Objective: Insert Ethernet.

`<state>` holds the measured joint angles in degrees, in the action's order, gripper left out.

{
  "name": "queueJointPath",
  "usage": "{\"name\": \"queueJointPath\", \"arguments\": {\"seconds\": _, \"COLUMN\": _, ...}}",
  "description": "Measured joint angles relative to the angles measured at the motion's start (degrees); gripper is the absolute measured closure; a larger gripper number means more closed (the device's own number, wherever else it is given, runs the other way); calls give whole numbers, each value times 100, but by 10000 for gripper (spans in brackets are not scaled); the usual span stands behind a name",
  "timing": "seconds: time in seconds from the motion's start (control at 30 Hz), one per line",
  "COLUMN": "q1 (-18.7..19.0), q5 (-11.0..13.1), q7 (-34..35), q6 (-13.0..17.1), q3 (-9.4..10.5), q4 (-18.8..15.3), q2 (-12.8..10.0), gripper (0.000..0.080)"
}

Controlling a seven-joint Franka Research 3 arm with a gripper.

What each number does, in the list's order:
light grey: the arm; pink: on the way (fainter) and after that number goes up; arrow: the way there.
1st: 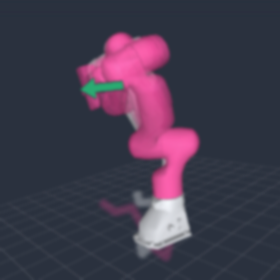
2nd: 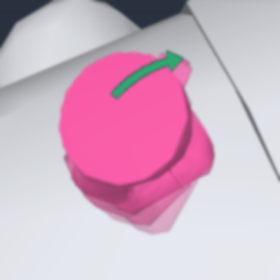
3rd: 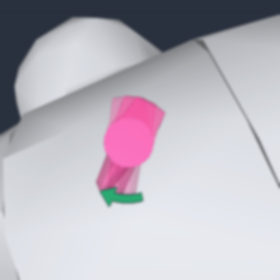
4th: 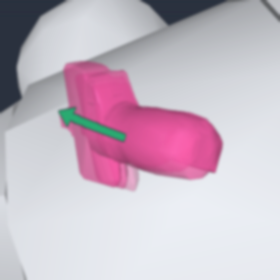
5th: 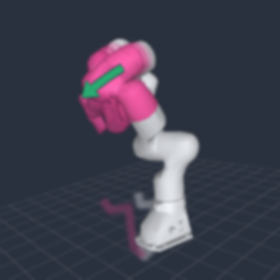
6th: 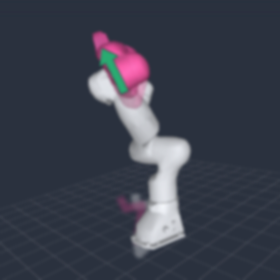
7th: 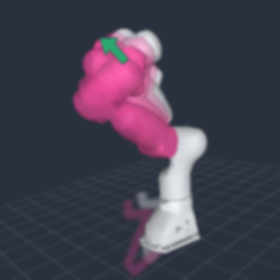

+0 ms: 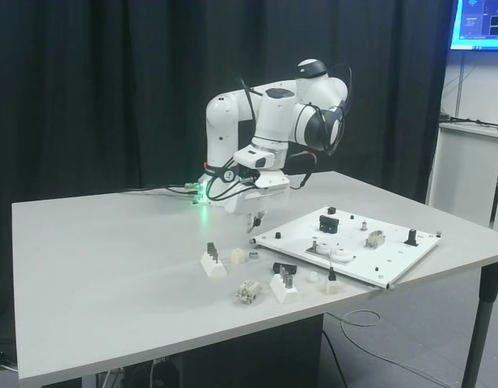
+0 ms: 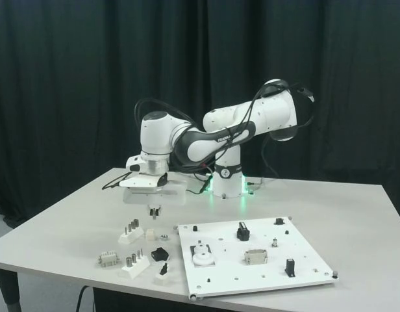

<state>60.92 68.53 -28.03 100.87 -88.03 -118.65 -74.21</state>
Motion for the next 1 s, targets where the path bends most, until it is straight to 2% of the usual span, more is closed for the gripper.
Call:
{"name": "queueJointPath", "arguments": {"seconds": 0.47, "q1": 53, "q5": -37, "q7": 23, "q6": -48, "q3": -10, "q4": -1, "q2": 28, "gripper": 710}}
{"name": "queueJointPath", "arguments": {"seconds": 0.73, "q1": 194, "q5": -55, "q7": 23, "q6": -418, "q3": -121, "q4": -60, "q2": 34, "gripper": 710}}
{"name": "queueJointPath", "arguments": {"seconds": 1.0, "q1": 552, "q5": -63, "q7": 43, "q6": -719, "q3": -308, "q4": -277, "q2": 62, "gripper": 711}}
